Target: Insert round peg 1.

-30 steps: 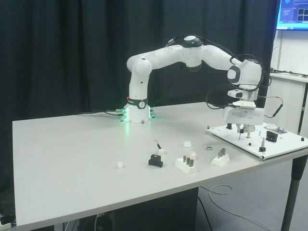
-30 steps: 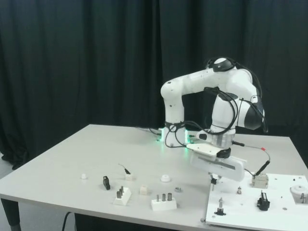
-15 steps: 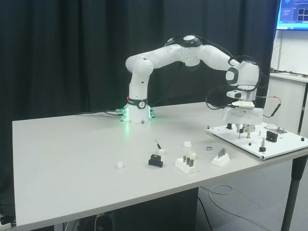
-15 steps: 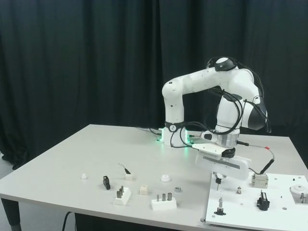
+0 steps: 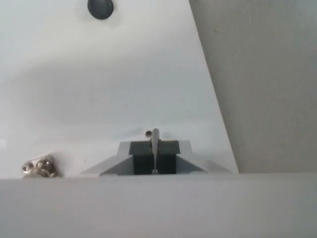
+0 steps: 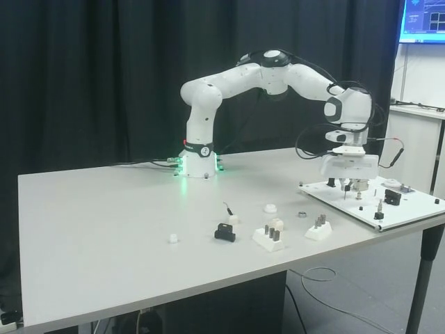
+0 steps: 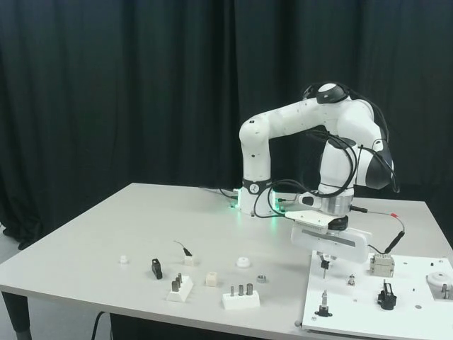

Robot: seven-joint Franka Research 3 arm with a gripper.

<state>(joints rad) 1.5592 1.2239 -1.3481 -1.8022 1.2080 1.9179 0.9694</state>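
Note:
My gripper [image 7: 325, 258] hangs over the near-left part of the white board [image 7: 368, 315], shut on a thin grey round peg [image 7: 325, 268] that points straight down. From the first room view the gripper [image 6: 345, 185] and peg [image 6: 345, 195] stand just above the board [image 6: 400, 213]. In the wrist view the peg [image 5: 155, 146] runs up between the black pads [image 5: 141, 157] of my gripper [image 5: 154, 161]. Its tip ends beside a small hole [image 5: 148, 133] in the board [image 5: 99, 79]. I cannot tell whether the tip touches the board.
On the board stand an upright post [image 7: 324, 305], a black connector [image 7: 386, 296] and a small white box [image 7: 381, 264]. A metal fitting [image 5: 39, 167] and a black knob [image 5: 100, 7] lie near the peg. Two white peg holders [image 6: 270, 236] [image 6: 320, 228] sit on the grey table.
The arm has carried the peg sideways from the board's edge to a spot further over the board. The gripper stayed shut on the peg throughout.

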